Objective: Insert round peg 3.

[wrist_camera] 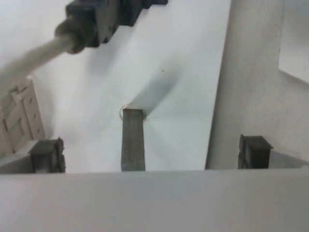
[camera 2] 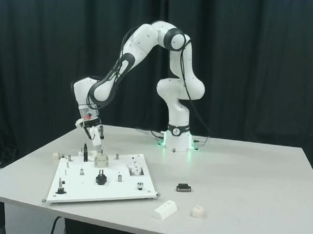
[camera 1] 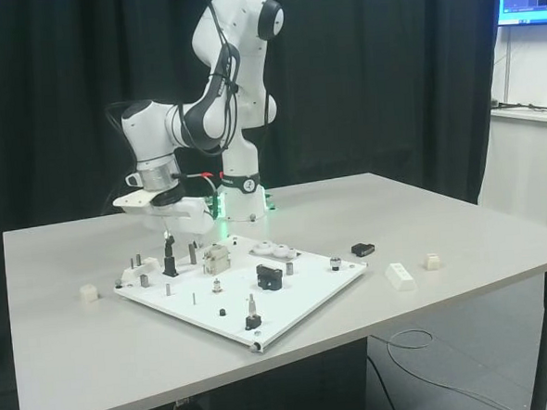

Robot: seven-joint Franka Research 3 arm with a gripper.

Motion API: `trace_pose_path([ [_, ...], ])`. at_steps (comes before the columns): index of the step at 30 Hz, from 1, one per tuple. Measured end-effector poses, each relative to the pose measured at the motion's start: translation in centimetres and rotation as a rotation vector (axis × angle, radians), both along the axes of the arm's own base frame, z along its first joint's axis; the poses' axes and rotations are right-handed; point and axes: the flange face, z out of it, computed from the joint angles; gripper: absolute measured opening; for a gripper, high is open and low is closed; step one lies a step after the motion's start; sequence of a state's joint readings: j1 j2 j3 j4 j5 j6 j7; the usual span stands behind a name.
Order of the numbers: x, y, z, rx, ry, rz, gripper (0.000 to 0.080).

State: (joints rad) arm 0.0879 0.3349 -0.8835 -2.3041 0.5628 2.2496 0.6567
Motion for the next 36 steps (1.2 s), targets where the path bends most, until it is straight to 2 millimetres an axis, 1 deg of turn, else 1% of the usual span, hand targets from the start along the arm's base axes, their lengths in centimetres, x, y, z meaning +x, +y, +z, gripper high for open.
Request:
trace_pose_path([
  [13,0.2,0.0,0.4,-0.021,0.021,0.067,0.08],
  [24,0.5,0.3,0.7,-0.034,0.025,0.222,0.08],
  [36,0.6,0.6,1.8,-0.045,0.039,0.378,0.08],
])
